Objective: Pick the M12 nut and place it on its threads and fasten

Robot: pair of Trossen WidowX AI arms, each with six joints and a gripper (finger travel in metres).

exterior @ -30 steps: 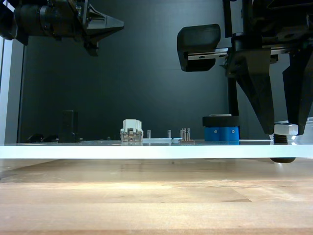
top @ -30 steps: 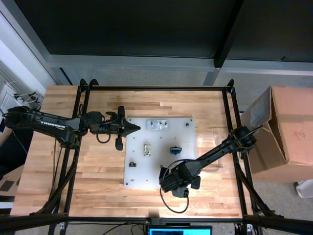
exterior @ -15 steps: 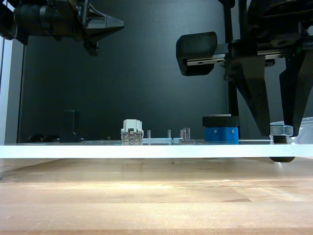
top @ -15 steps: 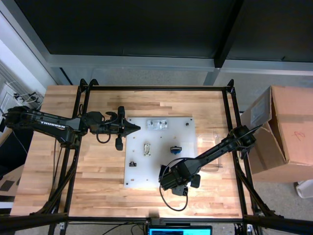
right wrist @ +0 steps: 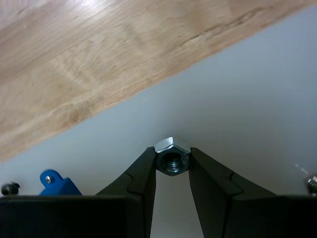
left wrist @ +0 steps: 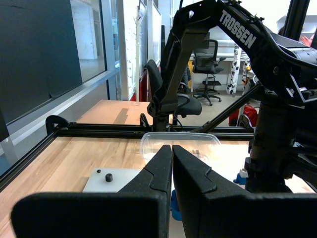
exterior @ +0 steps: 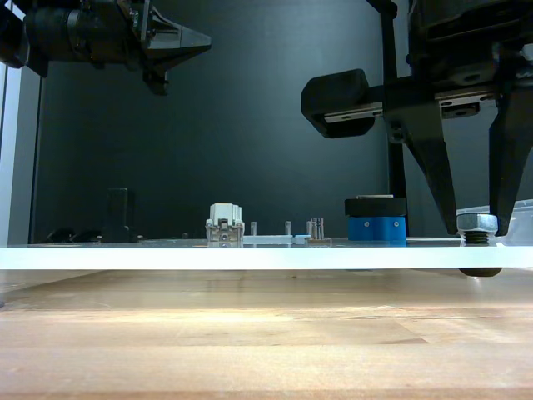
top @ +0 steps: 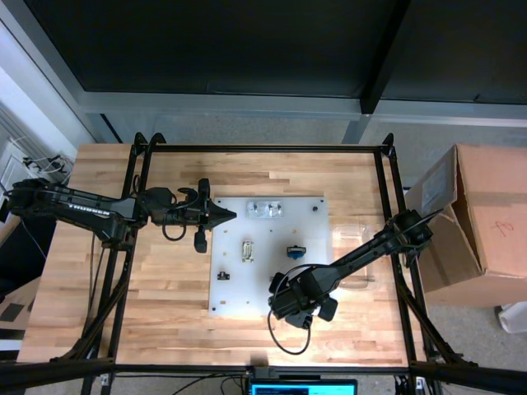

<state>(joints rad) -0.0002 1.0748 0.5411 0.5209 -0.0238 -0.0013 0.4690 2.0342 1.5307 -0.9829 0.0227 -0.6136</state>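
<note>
Low view: the right pincer (exterior: pixel 476 218) clamps the small silver hexagonal nut (exterior: pixel 476 222) atop the short black ribbed stud (exterior: pixel 475 237) directly beneath its tips. Turning it level, under light pressure, should spare the threads. Well apart, the left pincer (exterior: pixel 204 37) hangs, fingers together. "TROSSEN" marks the black right arm (left wrist: pixel 237 27).

We note both arms matte black, jointed tubes and blocks. Left arm (top: pixel 82 210): white TROSSEN lettering, wrist cable (top: pixel 170 234) looped. Left pincer (left wrist: pixel 172 148), just off white board's (top: pixel 230 288) left edge: two tapering wedge fingers. Right arm (top: pixel 362 255): same white lettering (left wrist: pixel 245 29), looped black cable (top: pixel 284 351) by wrist. Right pincer (exterior: pixel 476 225), at board's near right edge: slim pointed fingers under silver rail (exterior: pixel 358 112).
</note>
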